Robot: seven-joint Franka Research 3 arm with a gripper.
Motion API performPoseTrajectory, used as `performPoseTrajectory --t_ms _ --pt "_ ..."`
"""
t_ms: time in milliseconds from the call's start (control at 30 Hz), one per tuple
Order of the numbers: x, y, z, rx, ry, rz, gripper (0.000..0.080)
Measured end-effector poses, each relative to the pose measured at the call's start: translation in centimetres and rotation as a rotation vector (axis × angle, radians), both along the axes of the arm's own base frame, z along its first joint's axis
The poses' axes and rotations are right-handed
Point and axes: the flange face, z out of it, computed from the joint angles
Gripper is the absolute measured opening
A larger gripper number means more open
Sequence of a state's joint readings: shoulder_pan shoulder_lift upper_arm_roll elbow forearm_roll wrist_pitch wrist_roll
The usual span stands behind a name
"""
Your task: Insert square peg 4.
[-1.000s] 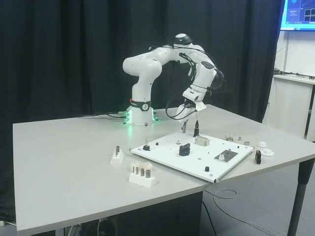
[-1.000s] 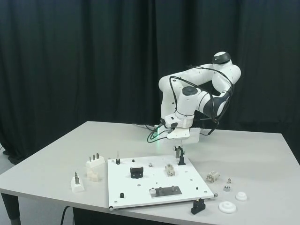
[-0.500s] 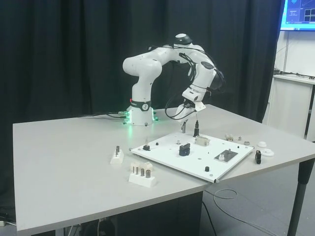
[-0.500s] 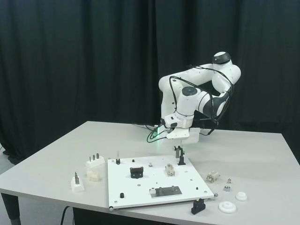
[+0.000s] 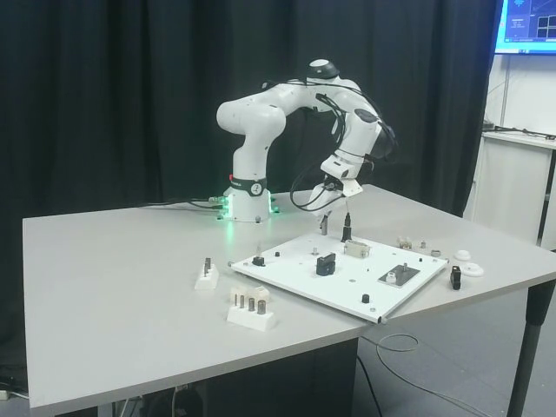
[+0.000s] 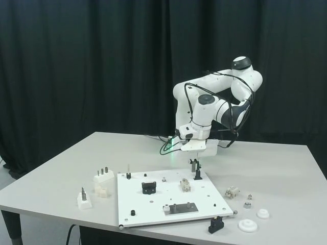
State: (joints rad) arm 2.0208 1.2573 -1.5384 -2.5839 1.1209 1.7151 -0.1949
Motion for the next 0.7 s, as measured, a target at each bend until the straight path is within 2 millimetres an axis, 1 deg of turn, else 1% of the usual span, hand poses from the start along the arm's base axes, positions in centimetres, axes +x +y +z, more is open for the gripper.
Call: performPoseTrajectory --t_ms 367,700 --pt "0.02 0.05 0.01 0.002 0.001 0.01 0.0152" --pt "0.06 0.0 0.04 0.013 0.01 0.063 0.0152"
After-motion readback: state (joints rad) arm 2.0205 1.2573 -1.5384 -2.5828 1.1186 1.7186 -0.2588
